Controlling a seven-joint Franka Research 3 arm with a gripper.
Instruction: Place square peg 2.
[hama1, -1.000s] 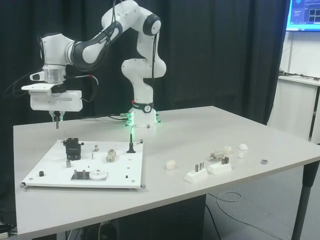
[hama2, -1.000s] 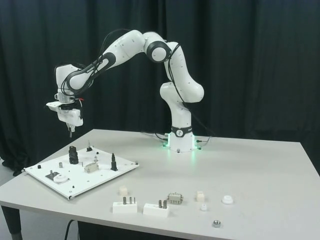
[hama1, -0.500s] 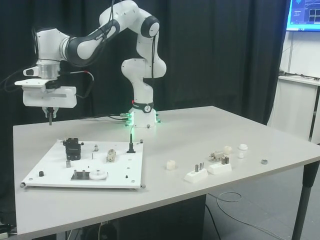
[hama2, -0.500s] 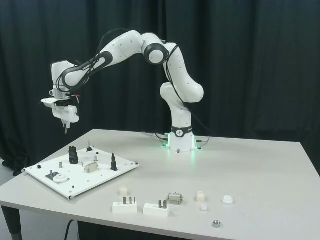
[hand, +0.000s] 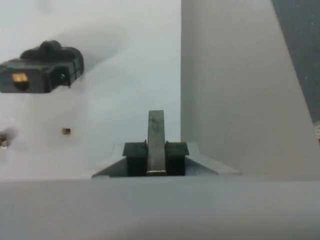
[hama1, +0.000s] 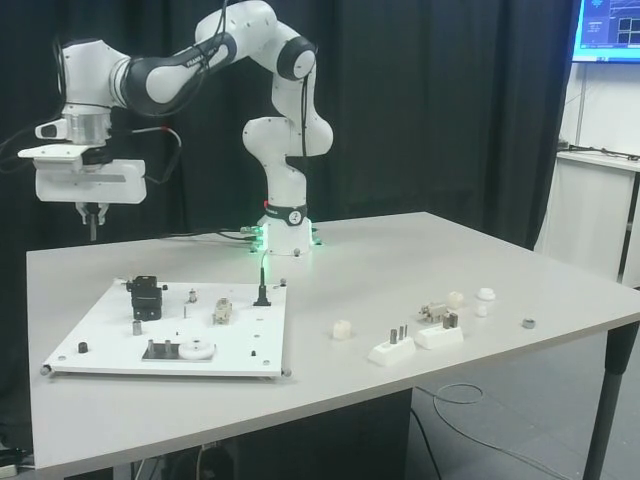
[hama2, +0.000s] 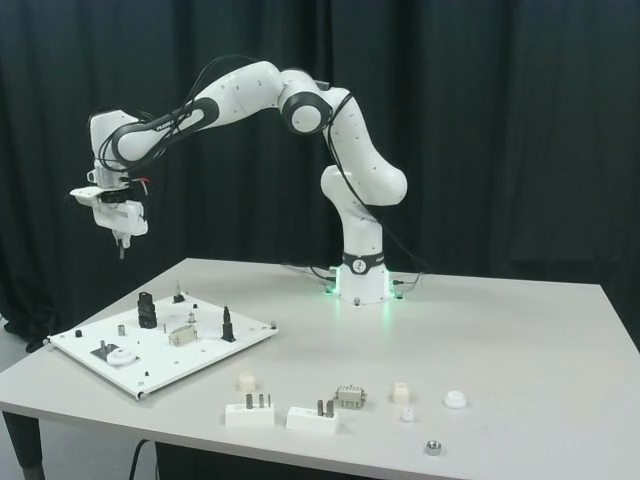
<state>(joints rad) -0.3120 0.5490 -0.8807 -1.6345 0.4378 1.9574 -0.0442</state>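
While the gripper (hama1: 92, 222) hangs high in the air, its fingers are clenched on square peg 2 (hand: 156, 142), a slim grey bar that juts down from between the black pads (hand: 134, 159) in the wrist view. From the first room view the peg shows as a short stub below the fingers, well clear of everything beneath it. Under and forward of the fingertips lies the white assembly board (hama1: 100, 335), and the wrist view puts the peg's tip over the board's edge strip, just beside the bare grey table (hand: 230, 90). A black block (hand: 42, 72) stands on the board well off to one side of the fingers, and a tiny square hole (hand: 66, 131) sits between that block and the peg; whether that hole is the peg's socket cannot be told.

As a judgement, the pick-up half of the task is done: the peg is gripped and lifted. Everything about placing is left. The arm must carry the peg over its socket on the board, line up the square faces, lower it in, and let go. No part of the peg touches the board yet.
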